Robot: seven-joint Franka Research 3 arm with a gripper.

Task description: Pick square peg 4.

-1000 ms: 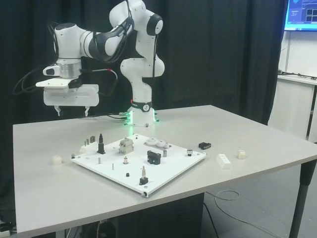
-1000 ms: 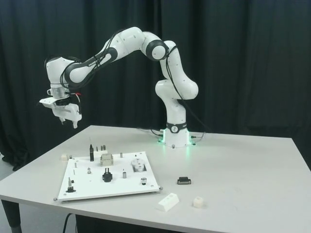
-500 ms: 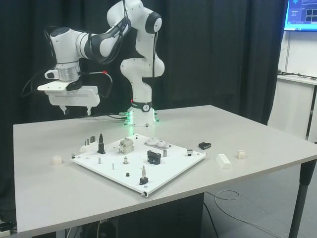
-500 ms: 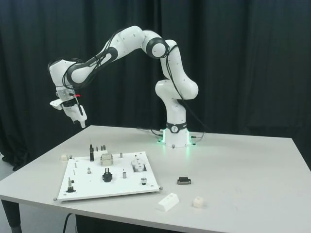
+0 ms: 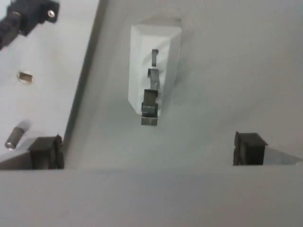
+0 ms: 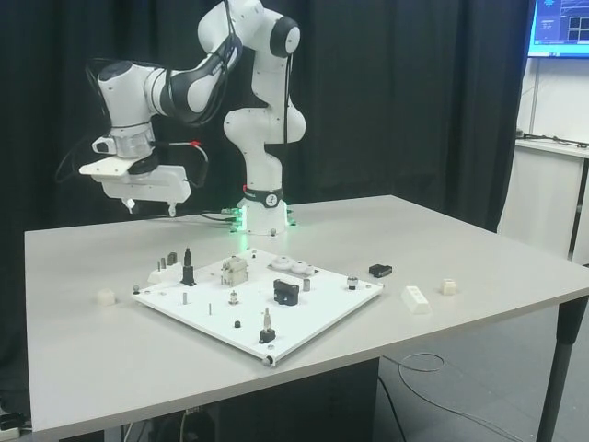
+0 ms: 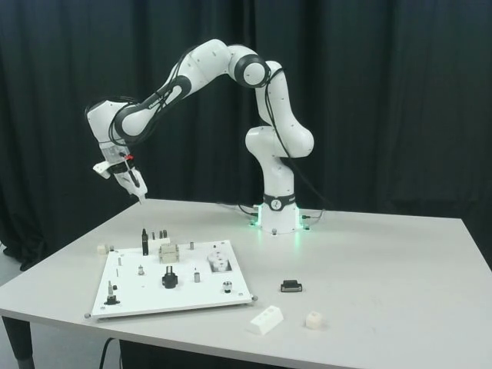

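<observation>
The task is barely begun: nothing is held. The gripper (image 6: 149, 210) hangs high in the upper left of the first room view, well above the grey table (image 6: 74, 368), and in the wrist view its two black fingertips (image 5: 248, 149) stand wide apart with only air between them.

The wrist camera looks down on a white peg holder (image 5: 163, 42) that carries a row of grey square pegs (image 5: 150, 101). It stands just beside the edge of the white board (image 5: 52, 71). In the first room view the holder (image 6: 158, 273) sits left of centre, at the board's far left corner, below and slightly right of the gripper. Which peg in the row is number 4 cannot be told from these pictures. What is left, as I judge it, is nearly everything: line up over the right peg, descend, shut on it and lift.

Around it, the board (image 6: 322, 318) holds a tall black post (image 6: 188, 267) close to the holder, a grey block (image 6: 235, 270) and a black knob (image 6: 285, 295). A small white cube (image 6: 106, 296) lies on the table to the left of the board. At the right a black part (image 6: 380, 271), a long white block (image 6: 416, 298) and another cube (image 6: 447, 286) lie well apart from the work.

The likely hindrances are the neighbouring pegs in the row and the black post near the holder
</observation>
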